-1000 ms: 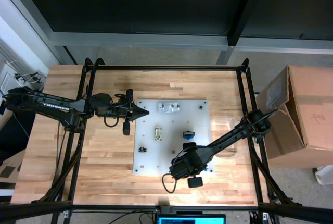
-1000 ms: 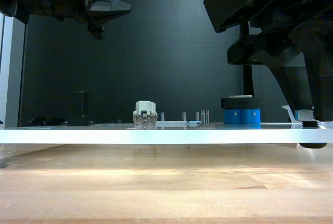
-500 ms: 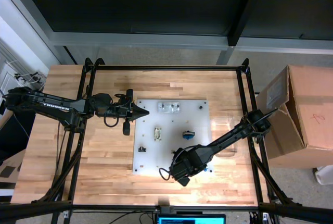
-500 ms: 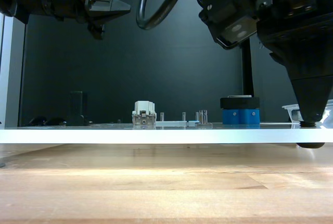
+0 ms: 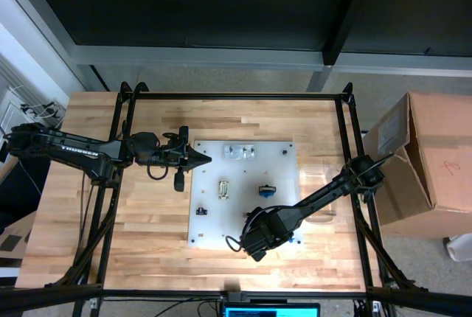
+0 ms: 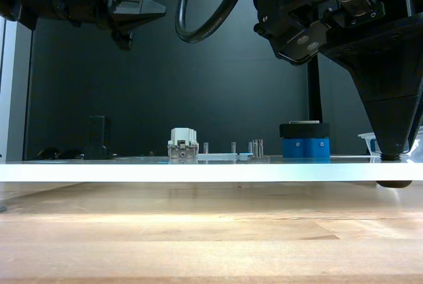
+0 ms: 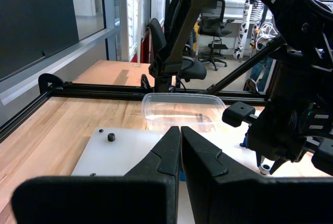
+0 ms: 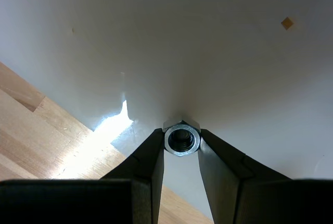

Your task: Pick the M12 nut and place it on its threads and fasten

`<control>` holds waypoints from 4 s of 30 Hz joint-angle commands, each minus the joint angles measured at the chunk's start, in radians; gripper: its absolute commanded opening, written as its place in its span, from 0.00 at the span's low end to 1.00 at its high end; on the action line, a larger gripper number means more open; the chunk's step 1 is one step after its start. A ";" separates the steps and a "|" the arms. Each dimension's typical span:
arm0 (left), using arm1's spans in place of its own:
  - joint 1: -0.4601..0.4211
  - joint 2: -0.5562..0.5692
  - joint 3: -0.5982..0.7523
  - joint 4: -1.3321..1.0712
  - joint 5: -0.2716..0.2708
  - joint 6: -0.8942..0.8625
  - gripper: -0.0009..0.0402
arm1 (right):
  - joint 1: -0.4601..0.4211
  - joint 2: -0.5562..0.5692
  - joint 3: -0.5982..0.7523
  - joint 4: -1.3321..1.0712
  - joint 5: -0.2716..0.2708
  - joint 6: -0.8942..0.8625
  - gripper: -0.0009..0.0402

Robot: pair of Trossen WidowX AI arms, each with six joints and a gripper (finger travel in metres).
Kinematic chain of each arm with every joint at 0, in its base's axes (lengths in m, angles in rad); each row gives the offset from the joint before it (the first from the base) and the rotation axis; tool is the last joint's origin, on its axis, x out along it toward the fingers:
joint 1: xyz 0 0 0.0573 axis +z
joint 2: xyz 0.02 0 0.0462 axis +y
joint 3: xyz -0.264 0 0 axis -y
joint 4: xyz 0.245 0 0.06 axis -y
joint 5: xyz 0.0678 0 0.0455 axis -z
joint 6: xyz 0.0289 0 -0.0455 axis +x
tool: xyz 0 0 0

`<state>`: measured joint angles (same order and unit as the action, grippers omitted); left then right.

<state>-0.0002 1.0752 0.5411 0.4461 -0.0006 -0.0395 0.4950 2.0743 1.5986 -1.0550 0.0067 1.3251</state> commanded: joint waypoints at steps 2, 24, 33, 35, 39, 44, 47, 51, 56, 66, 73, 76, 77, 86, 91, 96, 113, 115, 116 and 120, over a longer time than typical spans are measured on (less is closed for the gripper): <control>0.000 0.000 0.000 0.000 0.000 0.000 0.02 | 0.000 -0.002 0.000 -0.010 0.001 0.003 0.18; 0.000 0.000 0.000 0.000 0.000 0.000 0.02 | -0.001 -0.021 0.054 -0.043 0.002 -0.037 0.58; 0.000 0.000 0.000 0.000 0.000 0.000 0.02 | 0.000 -0.081 0.053 -0.112 0.011 -0.626 0.52; 0.000 0.000 0.000 0.000 0.000 0.000 0.02 | 0.000 -0.085 0.047 -0.120 0.013 -0.693 0.46; 0.000 0.000 0.000 0.000 0.000 0.000 0.02 | -0.005 -0.085 0.029 -0.111 0.012 -0.793 0.27; 0.000 0.000 0.000 0.000 0.000 0.000 0.02 | -0.004 -0.085 0.004 -0.099 0.013 -0.818 0.02; 0.000 0.000 0.000 0.000 0.000 0.000 0.02 | -0.004 -0.085 -0.013 -0.072 0.021 -0.818 0.06; 0.000 0.000 0.000 0.000 0.000 0.000 0.02 | -0.005 -0.085 -0.042 -0.034 0.027 -0.819 0.02; 0.000 0.000 0.000 0.000 0.000 0.000 0.02 | -0.005 -0.085 -0.066 -0.008 0.028 -0.818 0.02; 0.000 0.000 0.000 0.000 0.000 0.000 0.02 | -0.004 -0.085 -0.085 0.019 0.028 -0.818 0.02; 0.000 0.000 0.000 0.000 0.000 0.000 0.02 | -0.004 -0.085 -0.085 0.048 -0.238 -0.926 0.02; 0.000 0.000 0.000 0.000 0.000 0.000 0.02 | -0.004 -0.086 -0.085 0.034 -0.199 -0.935 0.02; 0.000 0.000 0.000 0.000 0.000 0.000 0.02 | -0.004 -0.088 -0.085 0.027 -0.165 -0.927 0.02; 0.000 0.000 0.000 0.000 0.000 0.000 0.02 | -0.004 -0.089 -0.084 0.002 0.061 -0.839 0.02; 0.000 0.000 0.000 0.000 0.000 0.000 0.02 | -0.003 -0.087 -0.099 0.046 0.060 -0.838 0.02; 0.000 0.000 0.000 0.000 0.000 0.000 0.02 | -0.002 -0.087 -0.113 0.066 -0.113 -0.871 0.02; 0.000 0.000 0.000 0.000 0.000 0.000 0.02 | -0.002 -0.092 -0.113 0.045 0.098 -0.829 0.02; 0.000 0.000 0.000 0.000 0.000 0.000 0.02 | -0.002 -0.087 -0.113 0.055 0.097 -0.828 0.02; 0.000 0.000 0.000 0.000 0.000 0.000 0.02 | -0.001 -0.087 -0.113 0.058 0.089 -0.834 0.02; 0.000 0.000 0.000 0.000 0.000 0.000 0.02 | -0.001 -0.087 -0.117 0.070 -0.036 -0.849 0.02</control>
<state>-0.0002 1.0752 0.5411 0.4461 -0.0006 -0.0395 0.4946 1.9850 1.4830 -0.9855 0.0273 0.4904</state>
